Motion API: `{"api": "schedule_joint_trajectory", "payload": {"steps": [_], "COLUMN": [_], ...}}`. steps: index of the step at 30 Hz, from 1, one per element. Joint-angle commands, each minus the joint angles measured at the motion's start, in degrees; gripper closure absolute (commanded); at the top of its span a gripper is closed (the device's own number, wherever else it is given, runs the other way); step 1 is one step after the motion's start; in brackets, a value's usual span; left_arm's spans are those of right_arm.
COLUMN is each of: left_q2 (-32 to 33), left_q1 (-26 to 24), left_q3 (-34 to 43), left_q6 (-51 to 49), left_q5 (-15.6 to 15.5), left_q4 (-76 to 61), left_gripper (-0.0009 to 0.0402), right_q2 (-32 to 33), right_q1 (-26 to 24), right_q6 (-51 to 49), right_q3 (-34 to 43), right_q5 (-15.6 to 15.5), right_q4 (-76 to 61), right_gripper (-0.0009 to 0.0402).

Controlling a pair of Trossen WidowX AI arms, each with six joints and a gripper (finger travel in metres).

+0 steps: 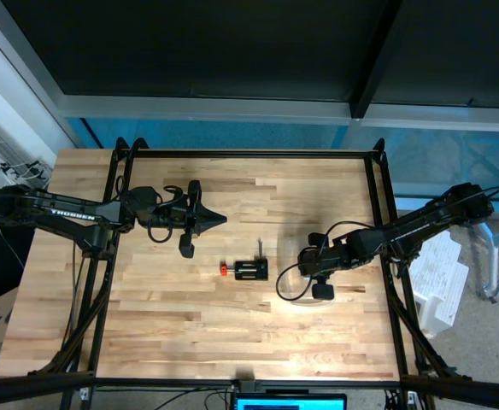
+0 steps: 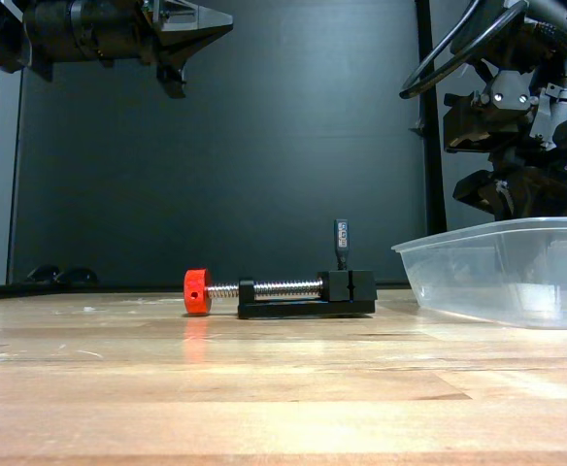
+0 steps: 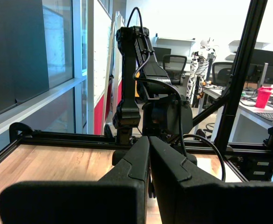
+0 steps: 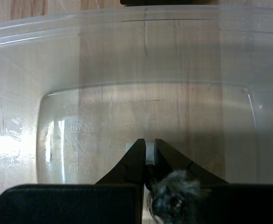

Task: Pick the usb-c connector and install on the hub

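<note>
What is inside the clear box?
The right gripper reaches into the box, shut on a small white piece, likely the usb-c connector, mostly hidden by its fingers. The left gripper hangs shut, high above the table.

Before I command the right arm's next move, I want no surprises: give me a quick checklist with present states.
1. Right gripper over the clear bin: ok.
2. Small white part at its tip, held or lying free: cannot tell.
3. That part being the usb-c connector: cannot tell.
4. Hub standing upright in the vise: ok.
5. Left gripper shut, empty, high above the table and apart from the vise: ok.
</note>
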Motion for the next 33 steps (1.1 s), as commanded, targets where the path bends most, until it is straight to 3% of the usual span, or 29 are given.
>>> {"api": "schedule_joint_trajectory", "payload": {"steps": [1, 17, 33], "left_q2": [0.0, 0.0, 0.0], "left_q1": [0.02, 0.02, 0.0], "left_q3": [0.0, 0.0, 0.0], "left_q6": [0.02, 0.02, 0.02], "left_q5": [0.02, 0.02, 0.02], "left_q4": [0.02, 0.02, 0.02], "left_gripper": [0.0393, 0.0393, 0.0393], "right_q2": [0.0, 0.0, 0.0], "right_q1": [0.02, 0.2, 0.22], "right_q6": [0.09, -0.04, 0.26], "right_q3": [0.04, 0.04, 0.04], "right_q5": [0.02, -0.33, 0.15], "right_q4": [0.02, 0.04, 0.04], "right_gripper": [0.0393, 0.039, 0.0256]}}
